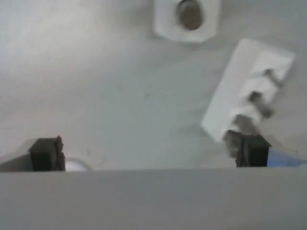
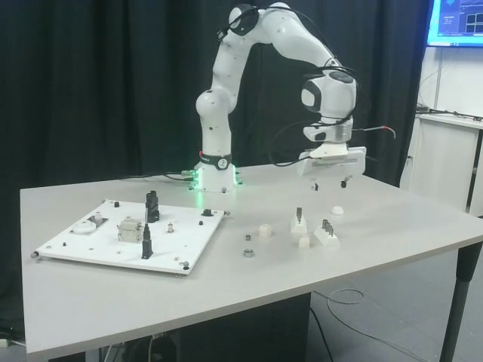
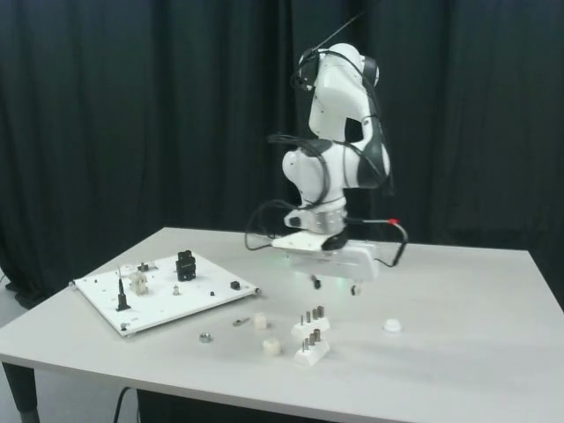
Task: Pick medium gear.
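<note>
Closest to the wrist camera you have two black fingertips [image 1: 46, 154] of the white arm's gripper [image 1: 149, 152], spread wide with only bare grey table [image 1: 96, 86] between them, so the tool is fully open and holds nothing. No piece can be read for certain as the medium gear; my best guess is the low white round disc [image 3: 392, 325] lying flat on the table, well apart from the other loose parts. Taking the second room view as a clock face centred on the gripper [image 3: 335, 285], that disc sits at about 4 o'clock and lower, not under the gap between the fingers. In the wrist view, a white rounded edge [image 1: 76, 165] just beside one fingertip is probably that same disc. Being round, it has no long axis to line up with, so I think the coming move turns on a sideways shift before any descent. At about 7 o'clock stand two white blocks with dark upright pegs [image 3: 310, 339], one close to the other fingertip in the wrist view [image 1: 249, 91], and I would watch it. Farther out, at 9 o'clock, lies the white square assembly board [image 3: 163, 295].
</note>
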Controlling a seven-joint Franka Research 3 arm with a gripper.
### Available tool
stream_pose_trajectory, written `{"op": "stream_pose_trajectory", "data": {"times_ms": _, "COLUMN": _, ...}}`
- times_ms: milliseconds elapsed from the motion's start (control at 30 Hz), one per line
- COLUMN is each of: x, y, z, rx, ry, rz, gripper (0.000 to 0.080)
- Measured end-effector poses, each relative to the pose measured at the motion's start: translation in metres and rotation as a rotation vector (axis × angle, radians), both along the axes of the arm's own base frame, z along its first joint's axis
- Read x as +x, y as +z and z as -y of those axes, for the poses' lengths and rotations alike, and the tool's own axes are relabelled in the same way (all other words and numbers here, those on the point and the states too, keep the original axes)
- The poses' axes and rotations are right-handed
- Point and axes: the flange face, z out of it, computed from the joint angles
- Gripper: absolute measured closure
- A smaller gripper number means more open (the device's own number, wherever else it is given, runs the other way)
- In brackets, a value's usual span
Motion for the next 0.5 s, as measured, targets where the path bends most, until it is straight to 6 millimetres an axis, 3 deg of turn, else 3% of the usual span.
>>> {"op": "stream_pose_trajectory", "data": {"times_ms": 500, "x": -0.037, "y": -0.027, "z": -0.074, "rx": -0.055, "ry": 0.001, "rz": 0.02, "gripper": 0.0003}}
